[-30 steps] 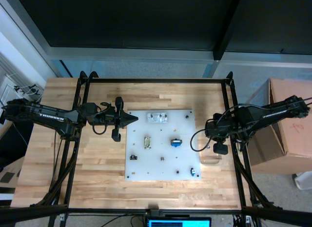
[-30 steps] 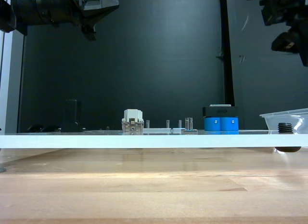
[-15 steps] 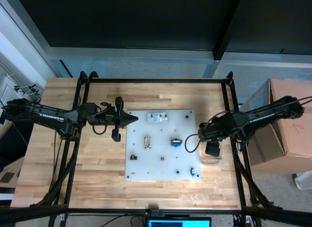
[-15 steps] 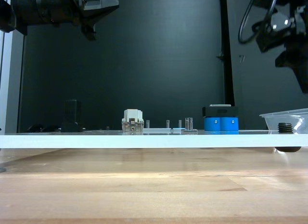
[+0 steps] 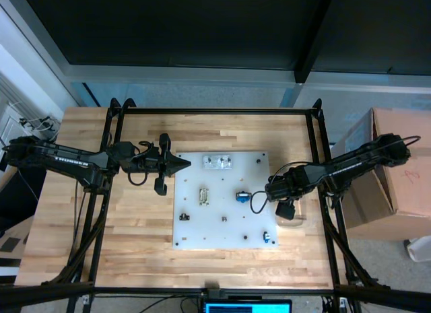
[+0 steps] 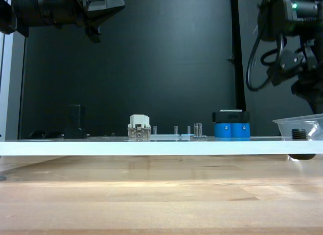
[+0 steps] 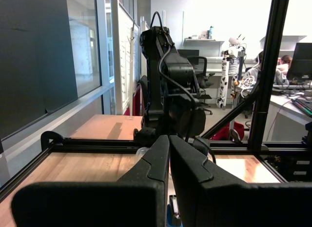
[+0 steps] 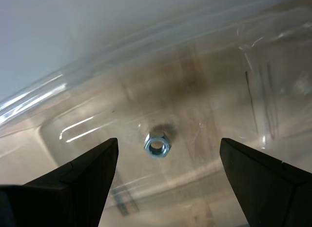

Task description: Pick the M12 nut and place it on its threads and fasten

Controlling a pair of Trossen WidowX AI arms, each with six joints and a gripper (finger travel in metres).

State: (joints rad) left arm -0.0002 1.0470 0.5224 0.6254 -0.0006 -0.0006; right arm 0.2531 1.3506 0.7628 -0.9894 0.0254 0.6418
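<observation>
Right claw (image 8: 168, 141) hung open over the nut (image 8: 157, 145) loose in the tray (image 8: 234, 114), left claw (image 7: 169, 138) closed far from that tray, stud (image 6: 299, 134) bare.

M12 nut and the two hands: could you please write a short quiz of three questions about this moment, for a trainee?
1. True or false: the M12 nut sits on its stud.
2. Choose one. The right hand is: A) shut on the nut; B) open above the clear tray; C) resting on the table.
3. Fill in: the left hand, held high near the white board's left edge, is ____ (open or shut).

Key:
1. False. The nut lies free and flat in the tray, and the stud's ribs are bare.
2. B.
3. Shut.
</observation>
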